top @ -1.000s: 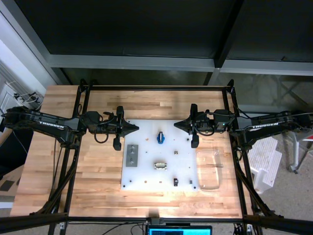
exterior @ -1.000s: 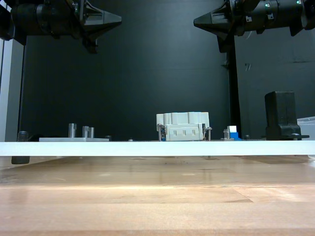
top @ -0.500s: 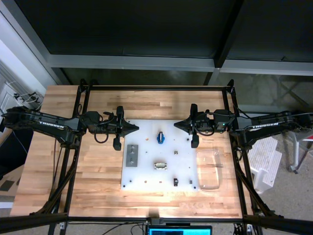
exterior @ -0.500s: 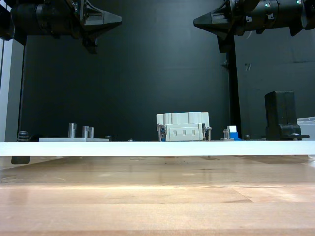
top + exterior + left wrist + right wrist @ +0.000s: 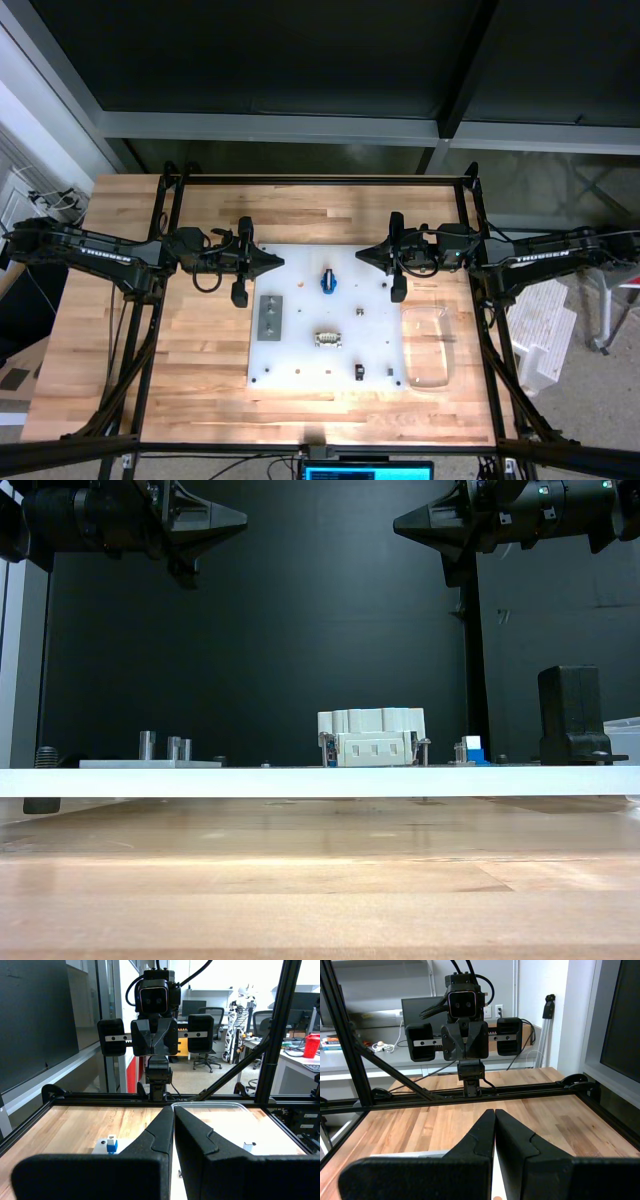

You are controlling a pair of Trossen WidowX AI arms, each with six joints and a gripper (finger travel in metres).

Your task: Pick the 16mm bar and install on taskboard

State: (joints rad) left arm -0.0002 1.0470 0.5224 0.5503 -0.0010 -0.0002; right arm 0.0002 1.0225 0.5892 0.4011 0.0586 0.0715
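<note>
Mid table (image 5: 200, 380) lies the board (image 5: 300, 300). Just R of it sits a tray (image 5: 425, 309). On board: block (image 5: 270, 316) at L, knob (image 5: 328, 282) behind centre, plug (image 5: 326, 341) in front of knob. The left gripper (image 5: 278, 262) hangs above board's far-L corner, the right gripper (image 5: 360, 254) above far-R part; tips face each other, well apart.

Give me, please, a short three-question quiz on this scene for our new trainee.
1. True or false: the left gripper rests on the taskboard.
2. Where is the clear tray? A) on the taskboard; B) on the table, beside the taskboard on the right arm's side; C) in the right gripper.
3. Fill in: both grippers' fingers are ____.
Key: 1 false, it hovers above the taskboard's far left part, the right gripper above its far right part; 2 B; 3 shut.
</note>
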